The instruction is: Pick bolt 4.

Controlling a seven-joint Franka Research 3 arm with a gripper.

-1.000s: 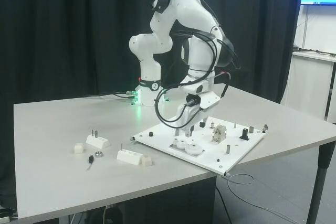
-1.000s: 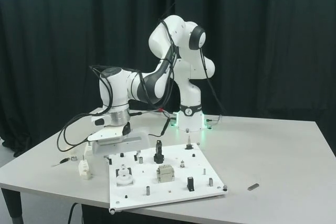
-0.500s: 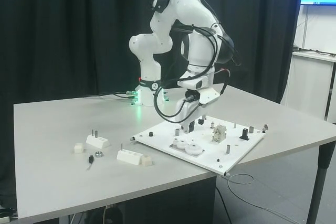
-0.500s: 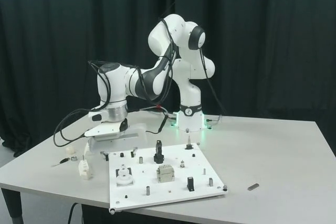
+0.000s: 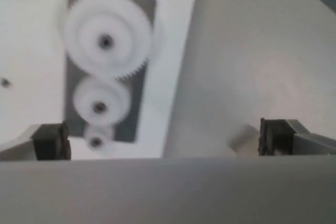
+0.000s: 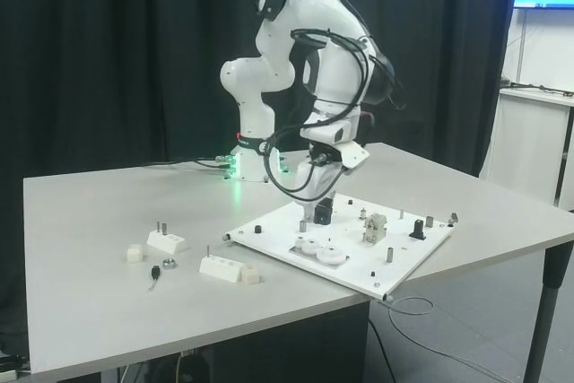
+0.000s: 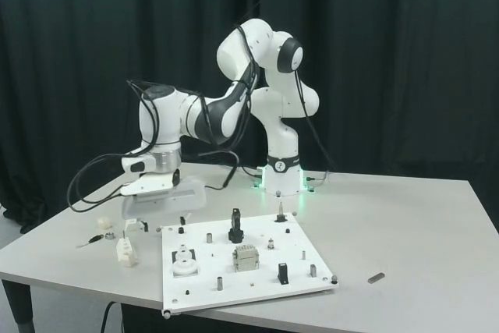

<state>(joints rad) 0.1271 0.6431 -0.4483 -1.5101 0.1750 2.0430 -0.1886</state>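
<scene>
The white board [image 6: 359,271] carries several small upright bolts, such as one [image 6: 391,254] near its front edge and one [image 7: 209,236] behind the gears; I cannot tell which is bolt 4. My gripper [image 6: 314,217] hangs above the board's edge beside the white gears [image 6: 320,249]. In the second room view the gripper [image 7: 135,225] is over the board's left edge. The wrist view shows the gripper [image 5: 163,140] open wide, its black fingertips [image 5: 50,141] far apart with nothing between them. The gears [image 5: 107,40] and the board's edge lie below.
Two white blocks with pegs [image 6: 168,241] [image 6: 224,268], a small white cube [image 6: 134,254] and a nut on a cable [image 6: 157,271] lie on the grey table [image 6: 81,221] beside the board. A connector [image 6: 374,228] and a black part [image 6: 417,229] stand on the board. A small grey key [image 7: 376,277] lies right of it.
The arm has lifted the gripper off the board and carried it toward the board's edge near the loose white blocks. Nothing was taken hold of.
</scene>
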